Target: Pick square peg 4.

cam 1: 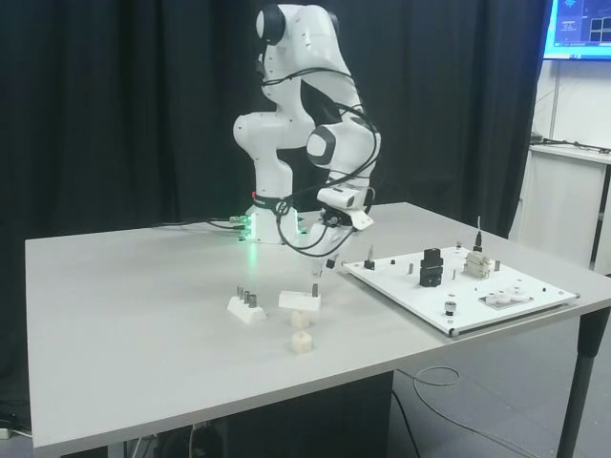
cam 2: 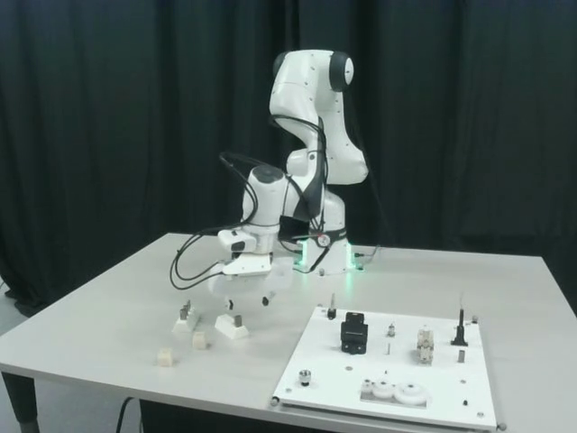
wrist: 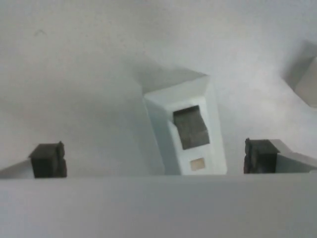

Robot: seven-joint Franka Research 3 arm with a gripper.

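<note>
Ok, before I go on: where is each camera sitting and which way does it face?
Wrist view: on the arm's wrist, looking down on the white holder with its peg between the open gripper.
First room view: off one table side, board at right; whole arm shows.
Second room view: faces the table front; whole arm.
All share the holder.

Black curtain [cam 2: 108,117] behind grey table [cam 1: 134,286]; white cabinet [cam 1: 563,196] (screen [cam 1: 580,29] above) at side.

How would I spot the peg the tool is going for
Look on the grey table, beside the white board of parts. Right under the open tool sits a white block holding one grey square peg; its neighbour block holds several.
</note>
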